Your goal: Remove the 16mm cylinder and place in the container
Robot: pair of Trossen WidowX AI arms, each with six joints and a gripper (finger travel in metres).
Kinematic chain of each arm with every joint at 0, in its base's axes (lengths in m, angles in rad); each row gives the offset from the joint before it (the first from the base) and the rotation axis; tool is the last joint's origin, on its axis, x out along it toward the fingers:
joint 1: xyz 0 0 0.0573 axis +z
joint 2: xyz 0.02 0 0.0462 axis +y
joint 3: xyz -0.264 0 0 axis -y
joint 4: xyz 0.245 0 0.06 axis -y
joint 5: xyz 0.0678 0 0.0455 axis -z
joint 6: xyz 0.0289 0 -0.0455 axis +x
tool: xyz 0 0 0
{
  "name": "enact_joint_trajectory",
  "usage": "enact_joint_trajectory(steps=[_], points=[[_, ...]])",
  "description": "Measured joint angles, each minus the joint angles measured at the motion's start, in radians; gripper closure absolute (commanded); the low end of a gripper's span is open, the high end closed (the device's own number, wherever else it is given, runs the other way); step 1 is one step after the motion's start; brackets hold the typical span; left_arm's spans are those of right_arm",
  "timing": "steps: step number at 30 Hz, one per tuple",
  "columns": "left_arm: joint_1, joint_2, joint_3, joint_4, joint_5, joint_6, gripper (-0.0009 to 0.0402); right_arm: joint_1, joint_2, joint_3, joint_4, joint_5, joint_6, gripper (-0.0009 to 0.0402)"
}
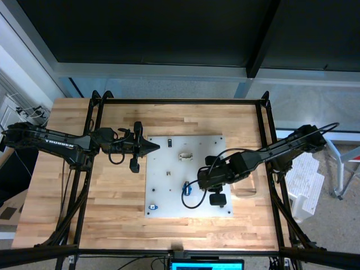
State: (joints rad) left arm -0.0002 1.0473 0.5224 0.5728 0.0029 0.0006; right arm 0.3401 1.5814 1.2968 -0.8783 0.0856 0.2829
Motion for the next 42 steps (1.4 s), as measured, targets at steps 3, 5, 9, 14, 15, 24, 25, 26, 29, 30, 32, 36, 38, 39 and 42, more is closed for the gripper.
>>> enact_joint_trajectory(steps=[3,5,9,14,15,24,25,26,29,30,32,36,38,39,42], points=[[0.0,0.0,0.0,0.0,0.0,0.0,0.0393,0.0,-0.027,0.0,0.0,0.0,0.0,0.0393],[0.0,0.0,0.0,0.0,0.0,0.0,0.0393,0.0,-0.042,0.0,-0.001,0.0,0.0,0.0393],[0.0,0.0,0.0,0.0,0.0,0.0,0.0393,0.0,-0.057,0.0,-0.001,0.001,-0.001,0.0393],[0.0,0.0,0.0,0.0,0.0,0.0,0.0393,0.0,-0.058,0.0,-0.001,0.001,-0.003,0.0393],[0.0,0.0,0.0,0.0,0.0,0.0,0.0393,0.0,-0.058,0.0,-0.001,0.001,-0.003,0.0393],[0.0,0.0,0.0,0.0,0.0,0.0,0.0393,0.0,-0.058,0.0,-0.001,0.001,-0.003,0.0393],[0.0,0.0,0.0,0.0,0.0,0.0,0.0393,0.0,-0.058,-0.001,0.0,0.001,-0.003,0.0393],[0.0,0.0,0.0,0.0,0.0,0.0,0.0393,0.0,-0.058,-0.004,0.0,0.001,-0.003,0.0393],[0.0,0.0,0.0,0.0,0.0,0.0,0.0393,0.0,-0.058,-0.018,-0.001,0.001,0.0,0.0393],[0.0,0.0,0.0,0.0,0.0,0.0,0.0393,0.0,-0.058,-0.023,-0.001,0.001,0.002,0.0393],[0.0,0.0,0.0,0.0,0.0,0.0,0.0393,0.0,-0.059,-0.031,-0.001,0.001,0.019,0.0393],[0.0,0.0,0.0,0.0,0.0,0.0,0.0393,0.0,-0.081,-0.06,0.001,0.001,0.047,0.0393],[0.0,0.0,0.0,0.0,0.0,0.0,0.0393,0.0,-0.105,-0.086,-0.001,0.003,0.068,0.0393],[0.0,0.0,0.0,0.0,0.0,0.0,0.0393,0.0,-0.117,-0.099,-0.001,0.007,0.078,0.0393],[0.0,0.0,0.0,0.0,0.0,0.0,0.0393,0.001,-0.156,-0.135,0.0,0.028,0.1,0.0393]])
